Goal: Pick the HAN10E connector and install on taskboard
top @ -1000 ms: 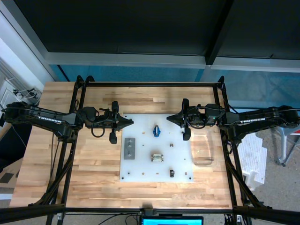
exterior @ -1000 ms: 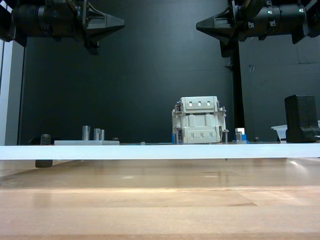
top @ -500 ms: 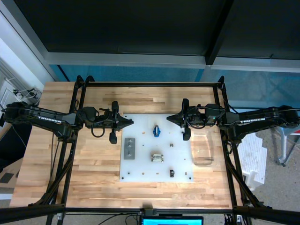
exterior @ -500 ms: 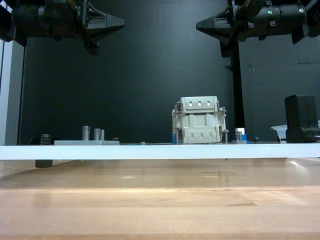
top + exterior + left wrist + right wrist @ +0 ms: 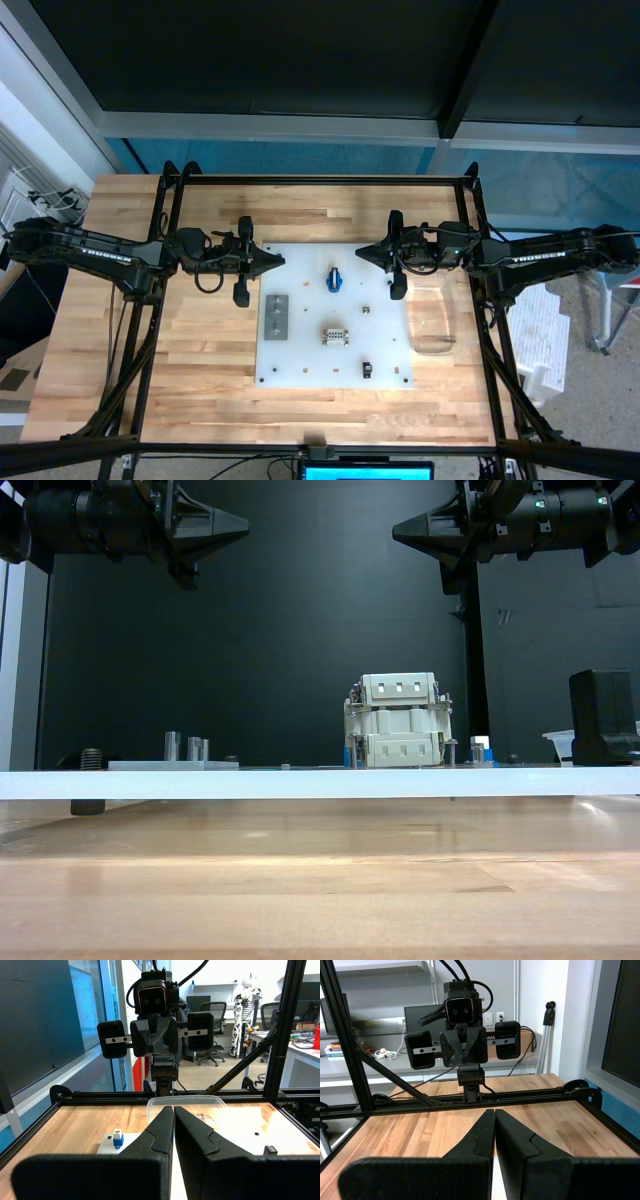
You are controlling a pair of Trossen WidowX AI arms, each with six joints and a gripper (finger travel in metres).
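left gripper (image 5: 275, 261): hangs high over the far-left edge of the taskboard (image 5: 300, 352), pointing inward. Fingers are pressed together and hold nothing. Looks parked.
right gripper (image 5: 362, 252): mirror pose, high over the board's far-right part, facing the left one. Fingers are together and hold nothing.
HAN10E connector (image 5: 335, 336): upright near the board's middle, well below both grippers and touched by neither. The low view shows two pale stacked halves, so it is probably already seated in its mount.
why: both arms sit raised and back, leaving the connector free; no grasp is under way.
blue knob (image 5: 334, 279): on the board, beyond the connector.
grey metal block (image 5: 275, 317): on the board, left of the connector.
small black part (image 5: 368, 370): on the board, towards its near edge.
clear plastic tray (image 5: 432, 320): on the table, just beside the board's right edge.
surface: wooden butcher-block table (image 5: 200, 380) inside a black frame (image 5: 320, 180).
room: the wrist views show office desks, chairs and monitors.
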